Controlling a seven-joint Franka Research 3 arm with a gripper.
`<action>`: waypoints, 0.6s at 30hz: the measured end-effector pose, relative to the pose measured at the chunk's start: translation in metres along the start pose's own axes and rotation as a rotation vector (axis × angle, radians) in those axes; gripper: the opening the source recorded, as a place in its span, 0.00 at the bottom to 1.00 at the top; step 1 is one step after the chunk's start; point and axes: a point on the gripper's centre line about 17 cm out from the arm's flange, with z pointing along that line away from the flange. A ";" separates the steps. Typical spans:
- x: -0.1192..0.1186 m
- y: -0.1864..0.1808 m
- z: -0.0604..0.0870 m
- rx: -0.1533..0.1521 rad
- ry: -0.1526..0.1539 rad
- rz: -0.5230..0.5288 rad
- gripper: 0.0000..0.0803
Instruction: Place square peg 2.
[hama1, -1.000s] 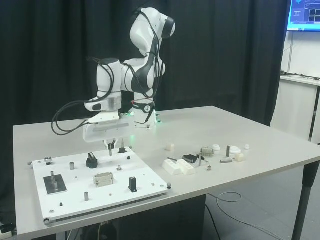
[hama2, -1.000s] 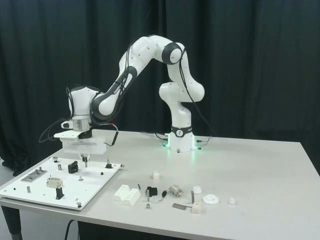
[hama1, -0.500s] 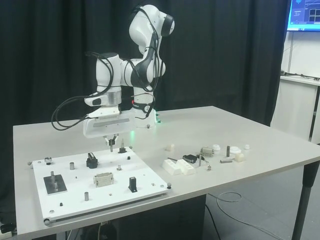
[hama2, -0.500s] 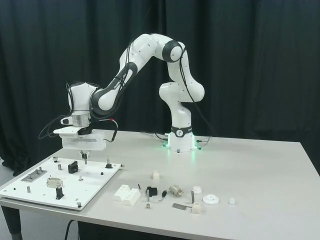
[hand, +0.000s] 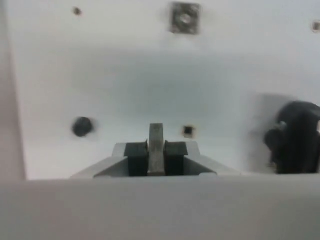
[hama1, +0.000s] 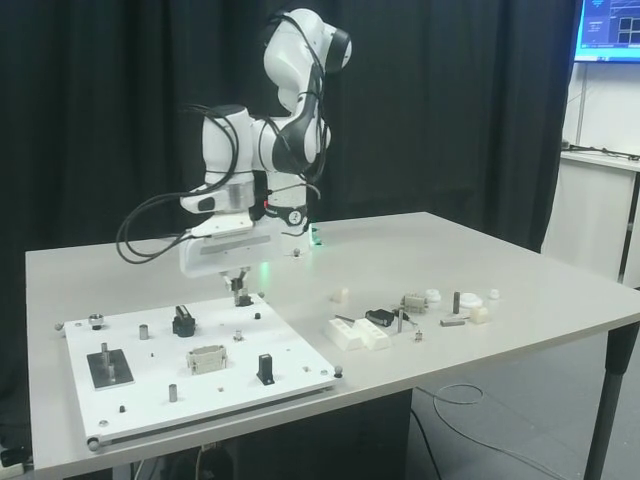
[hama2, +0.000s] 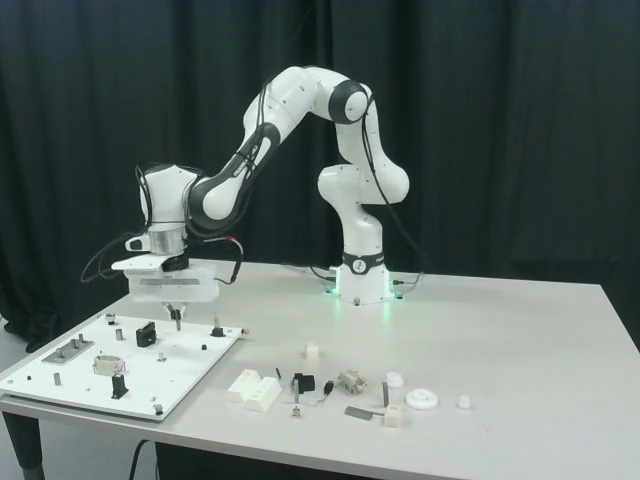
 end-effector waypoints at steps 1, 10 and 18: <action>0.002 -0.004 0.000 0.007 0.002 -0.001 0.08; 0.020 -0.054 0.000 0.079 -0.004 -0.008 0.08; 0.036 -0.121 0.000 0.154 -0.036 -0.002 0.08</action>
